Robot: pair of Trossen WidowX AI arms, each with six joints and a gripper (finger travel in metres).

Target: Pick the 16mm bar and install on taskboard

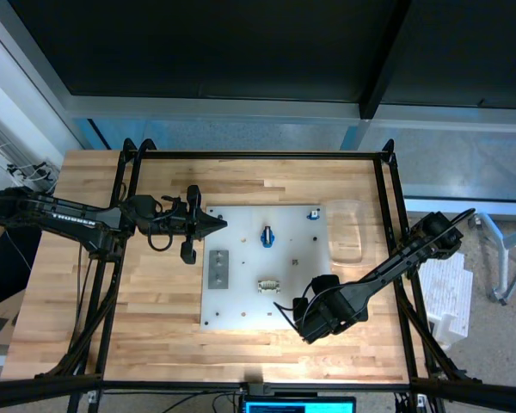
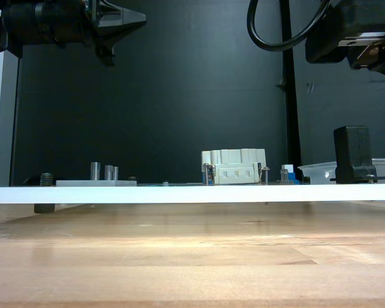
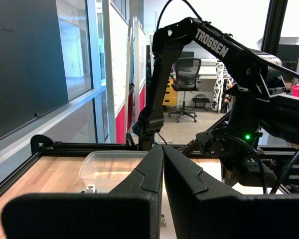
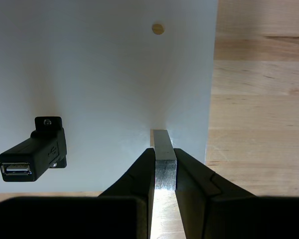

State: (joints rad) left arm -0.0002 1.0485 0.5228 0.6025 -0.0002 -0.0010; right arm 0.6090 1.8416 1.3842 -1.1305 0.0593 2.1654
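grips the bar (image 4: 164, 172) in the right pincer (image 4: 163, 155), above the taskboard's (image 4: 104, 74) near corner. looks stiff, heavy, slick (steel, likely); best clamped on its flat sides. has the left pincer (image 3: 162, 154) closed, empty, above its left edge.

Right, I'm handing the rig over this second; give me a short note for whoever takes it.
The left pincer is shut and empty, high over the far left edge of the taskboard.
The right pincer is shut on the bar, raised over the board's near right corner.
Done: the bar is picked up.
Left to do: carry it to its seat, likely the grey block on the board's left side, and install it.
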